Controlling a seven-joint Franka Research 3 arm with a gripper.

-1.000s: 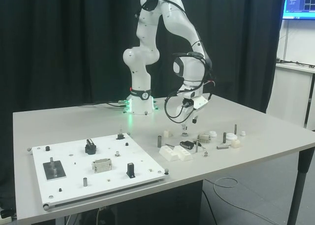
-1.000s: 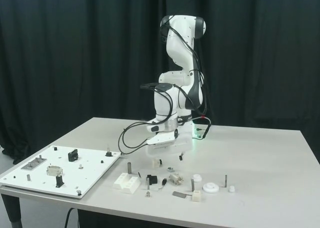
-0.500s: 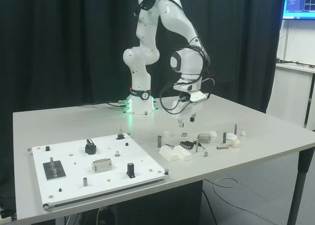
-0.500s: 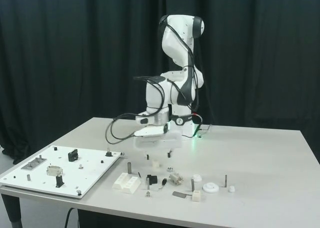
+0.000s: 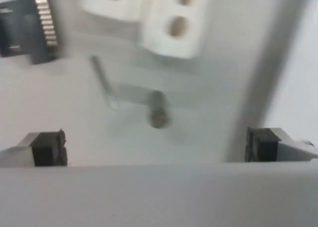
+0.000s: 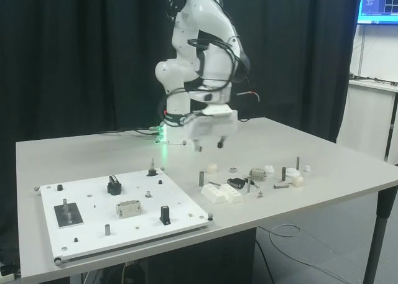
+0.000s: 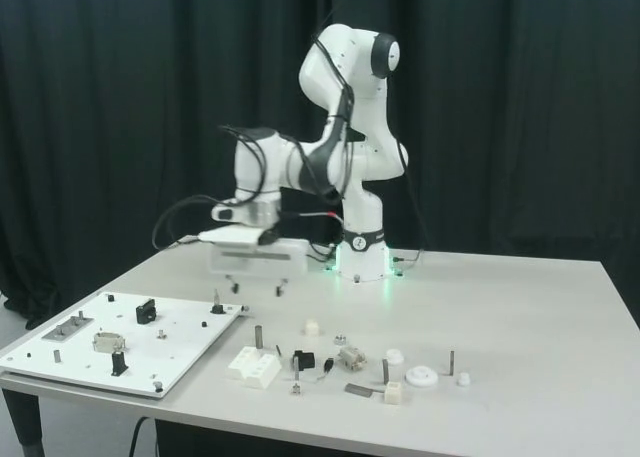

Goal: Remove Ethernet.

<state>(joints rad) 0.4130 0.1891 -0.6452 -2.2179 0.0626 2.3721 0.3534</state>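
Note:
My gripper point(image 6: 208, 145) point(image 7: 256, 288) hangs open and empty above the table, between the loose parts and the white board point(image 6: 186, 209) point(image 7: 190, 362). In the wrist view its fingertips point(image 5: 47, 148) stand wide apart with nothing between them; below are a grey upright peg point(image 5: 158, 115), white blocks point(image 5: 174, 18) and a black ribbed connector point(image 5: 30, 31). A black connector with a short cable point(image 6: 235, 183) point(image 7: 303, 359) lies among the loose parts. Two black blocks point(image 6: 114, 186) point(image 6: 165, 214) stand on the board. I cannot tell which one is the Ethernet part.
The board also carries a grey plate with a post point(image 6: 67, 214), a pale socket point(image 6: 127, 208) and small pegs. White blocks point(image 6: 222, 192), white gears point(image 7: 421, 376) and grey pins point(image 6: 283, 173) lie scattered at the table's front right. The arm's base point(image 6: 177, 132) glows green.
The arm has swung away from the loose parts toward the board and risen. The gripper stays open and empty.

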